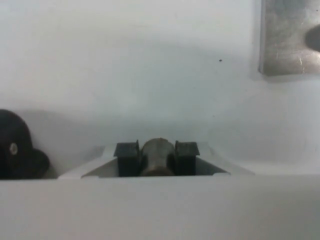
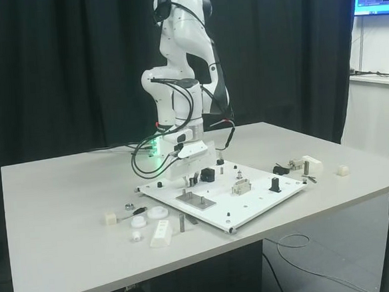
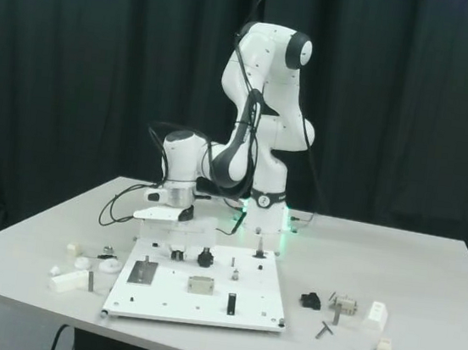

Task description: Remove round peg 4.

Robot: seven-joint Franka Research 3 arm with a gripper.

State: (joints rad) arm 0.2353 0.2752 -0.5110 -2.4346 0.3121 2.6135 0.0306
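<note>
A short grey metal round peg (image 1: pixel 158 156) is seen clamped between the black fingertip pads (image 1: pixel 127 158) of the white arm's two-finger gripper (image 1: pixel 157 159), low over the white assembly board (image 2: pixel 252 205) on the grey table (image 2: pixel 64 195). A black knob (image 1: pixel 17 147) is seen just beside the gripper, a grey metal plate (image 1: pixel 290 35) well apart. A straight vertical pull is judged best, so the peg is not jammed against its hole
</note>
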